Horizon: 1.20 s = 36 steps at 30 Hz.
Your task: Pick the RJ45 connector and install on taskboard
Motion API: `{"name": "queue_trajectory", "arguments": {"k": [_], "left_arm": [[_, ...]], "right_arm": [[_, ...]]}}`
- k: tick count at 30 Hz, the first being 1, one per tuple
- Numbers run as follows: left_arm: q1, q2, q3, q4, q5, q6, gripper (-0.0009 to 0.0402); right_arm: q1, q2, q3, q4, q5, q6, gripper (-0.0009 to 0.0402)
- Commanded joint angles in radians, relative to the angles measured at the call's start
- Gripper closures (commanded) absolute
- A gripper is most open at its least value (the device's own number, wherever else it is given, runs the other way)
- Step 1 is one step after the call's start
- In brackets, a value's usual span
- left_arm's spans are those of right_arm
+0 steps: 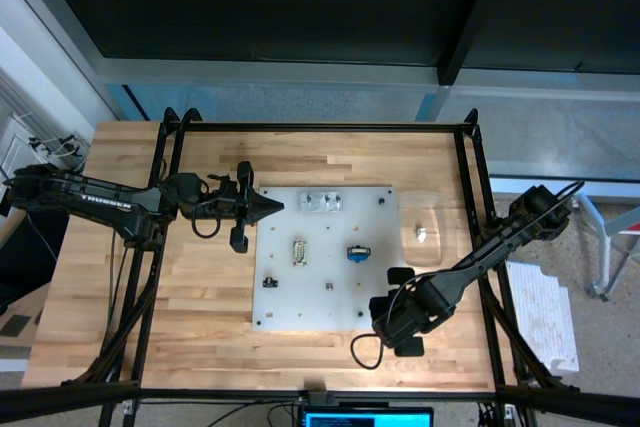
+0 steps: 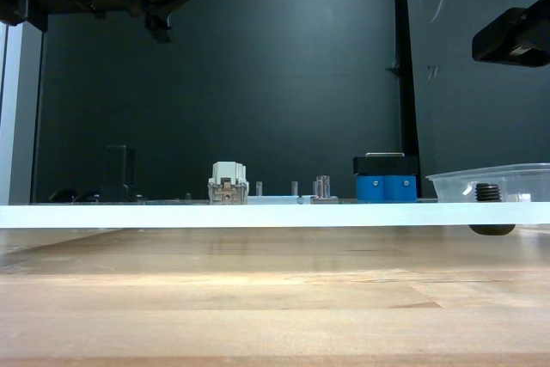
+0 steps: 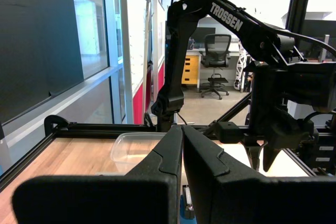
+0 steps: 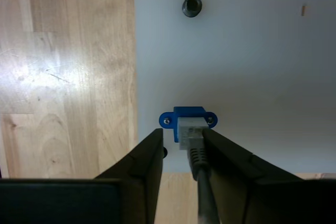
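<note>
Right hand point(image 4: 182, 134), poised above the taskboard point(image 4: 252, 66) near corner, narrowly open and empty. RJ45 connector point(image 4: 190, 129) sits in the blue socket point(image 4: 188, 113), apparently installed. Left hand point(image 1: 272, 207), pinched closed, hovers parked. Only withdrawal seems left.

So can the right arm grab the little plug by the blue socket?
Probably yes: the right gripper, open, straddles the RJ45 connector with nothing between. The left gripper hangs shut above the taskboard's left edge.
</note>
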Motion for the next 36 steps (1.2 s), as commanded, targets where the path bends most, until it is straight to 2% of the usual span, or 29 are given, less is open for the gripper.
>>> {"name": "queue_trajectory", "arguments": {"k": [1,6,10,23,36], "left_arm": [[0.0,0.0,0.0,0.0,0.0,0.0,0.0393],[0.0,0.0,0.0,0.0,0.0,0.0,0.0393],[0.0,0.0,0.0,0.0,0.0,0.0,0.0393],[0.0,0.0,0.0,0.0,0.0,0.0,0.0393],[0.0,0.0,0.0,0.0,0.0,0.0,0.0393]], "right_arm": [[0.0,-0.016,0.01,-0.007,0.01,0.0,0.0253],[0.0,-0.029,0.033,-0.043,0.011,-0.004,0.0219],[0.0,-0.046,0.054,-0.058,0.01,-0.014,0.0207],[0.0,-0.152,0.082,-0.113,0.011,-0.02,0.0203],[0.0,-0.159,0.082,-0.113,0.01,-0.02,0.0203]]}}
